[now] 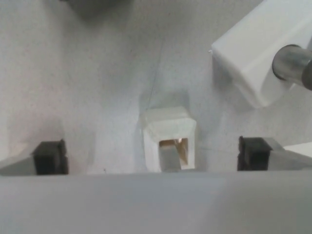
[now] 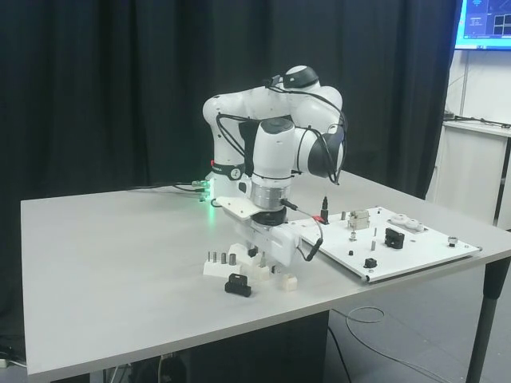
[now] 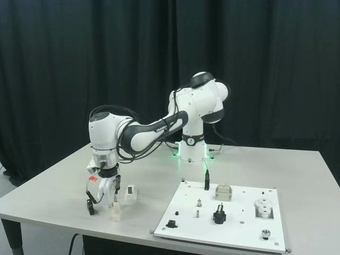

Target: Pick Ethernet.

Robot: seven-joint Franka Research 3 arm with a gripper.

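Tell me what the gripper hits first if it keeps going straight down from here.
Probably the small white connector block, lying between the open gripper fingers; past it, the grey table. Depth is hard to judge.

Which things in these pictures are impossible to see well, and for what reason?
- White connector block: the wrist body cuts off its lower part in the wrist view.
- White holder: cut by the frame edge in the wrist view.
- Gripper: too small in both room views to judge contact.
- Parts on the white board: too small to identify.
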